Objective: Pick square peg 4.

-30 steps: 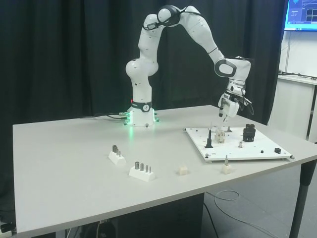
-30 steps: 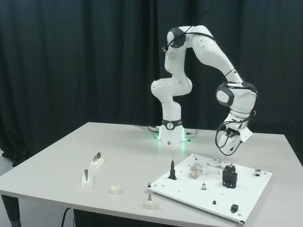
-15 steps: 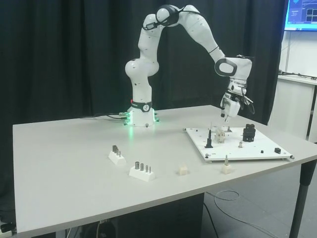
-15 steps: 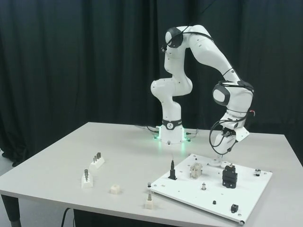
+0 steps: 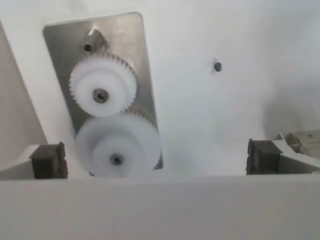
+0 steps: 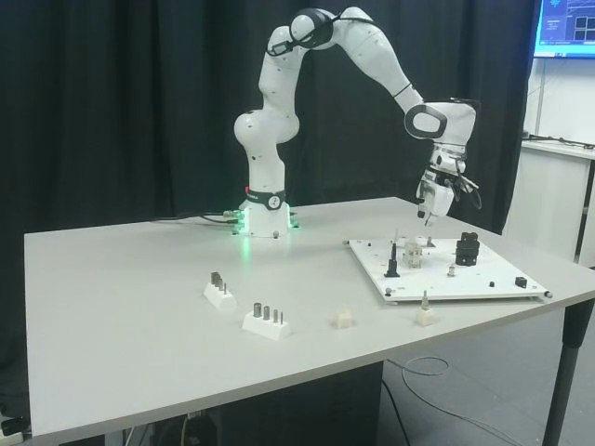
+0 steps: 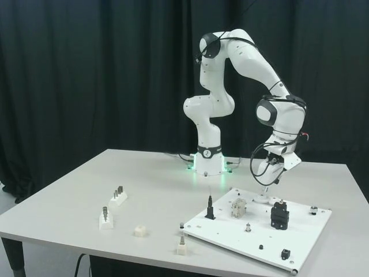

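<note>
Room first: the gripper (image 6: 427, 216) hangs clear above the far part of the white board (image 6: 483, 287), touching nothing, with free air on every side of it. In the wrist view its two fingertips (image 5: 48, 161) stand wide apart, released and holding nothing. Below them we see two white gears (image 5: 103, 85), meshed, on one grey metal plate (image 5: 140, 60) set into the board.

The board lies flat on the grey desk (image 6: 121, 307), and one of its corners comes close to the desk's edge in the first room view. Beside the board's front edge stands one small white block with a pin (image 6: 425, 314), near the desk's front edge. One bare small block (image 6: 344, 319) sits apart from it, also toward the front.

We count two white peg holders (image 6: 267, 323), well apart from the board and from the gripper, with the pegs (image 6: 266, 311) upright in them. Square peg 4 must be looked for there, but we cannot tell which peg it is.

On the board we count one black block (image 6: 466, 249) and one black upright post (image 6: 393, 265). Between the arm's base (image 6: 263, 219) and the holders the desk is a wide open stretch.
</note>
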